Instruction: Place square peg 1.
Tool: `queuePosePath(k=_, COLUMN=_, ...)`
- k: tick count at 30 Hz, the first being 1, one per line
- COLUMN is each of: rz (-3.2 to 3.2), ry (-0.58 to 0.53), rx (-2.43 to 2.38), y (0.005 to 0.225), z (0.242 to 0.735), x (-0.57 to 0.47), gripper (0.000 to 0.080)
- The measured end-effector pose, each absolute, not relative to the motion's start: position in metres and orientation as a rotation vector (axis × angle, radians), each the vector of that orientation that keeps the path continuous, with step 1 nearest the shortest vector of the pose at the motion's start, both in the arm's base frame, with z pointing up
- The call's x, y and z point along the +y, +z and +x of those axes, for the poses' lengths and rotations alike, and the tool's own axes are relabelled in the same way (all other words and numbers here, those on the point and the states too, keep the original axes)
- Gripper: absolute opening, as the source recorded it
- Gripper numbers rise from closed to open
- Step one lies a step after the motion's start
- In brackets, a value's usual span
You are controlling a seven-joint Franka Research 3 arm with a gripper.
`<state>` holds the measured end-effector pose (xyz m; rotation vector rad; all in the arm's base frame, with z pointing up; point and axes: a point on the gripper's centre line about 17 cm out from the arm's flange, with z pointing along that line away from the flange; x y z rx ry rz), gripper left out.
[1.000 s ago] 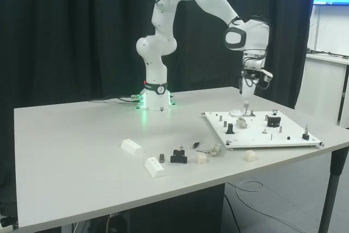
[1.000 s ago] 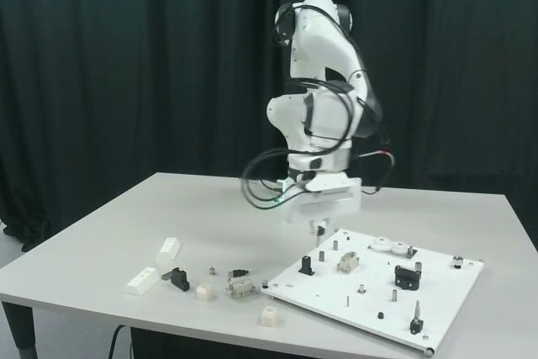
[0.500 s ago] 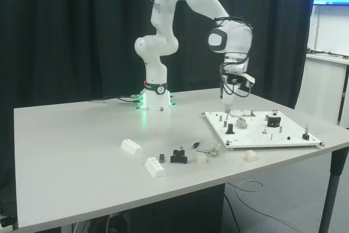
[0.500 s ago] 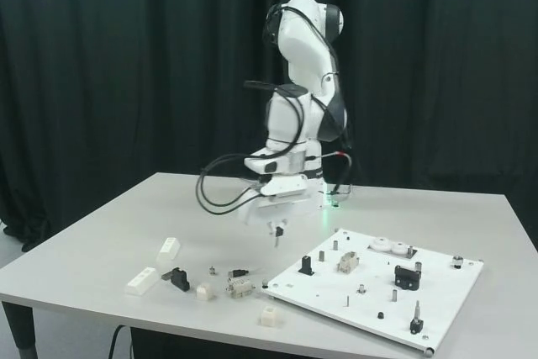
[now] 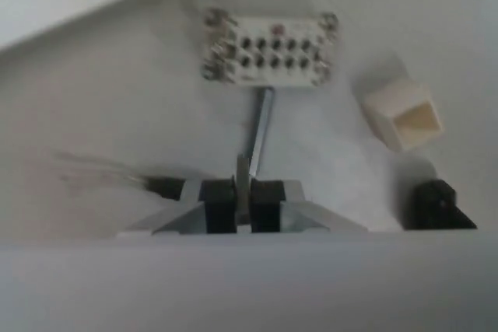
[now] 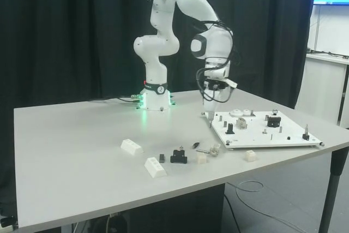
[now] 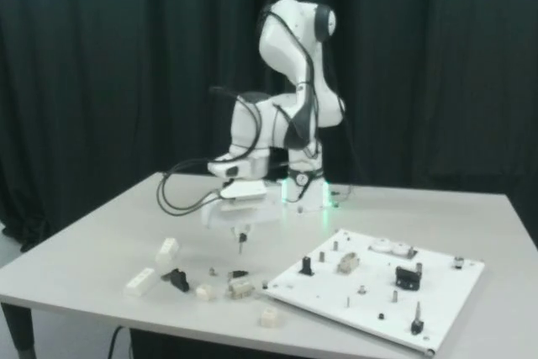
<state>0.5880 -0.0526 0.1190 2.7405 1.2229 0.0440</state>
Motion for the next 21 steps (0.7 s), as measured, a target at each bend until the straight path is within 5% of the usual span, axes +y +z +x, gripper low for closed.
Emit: queuePosePath(k=21, rz=2.711, ry=0.131, rx=1.193, y=0.063, z=0.592, x=-0.119, gripper=0.0035)
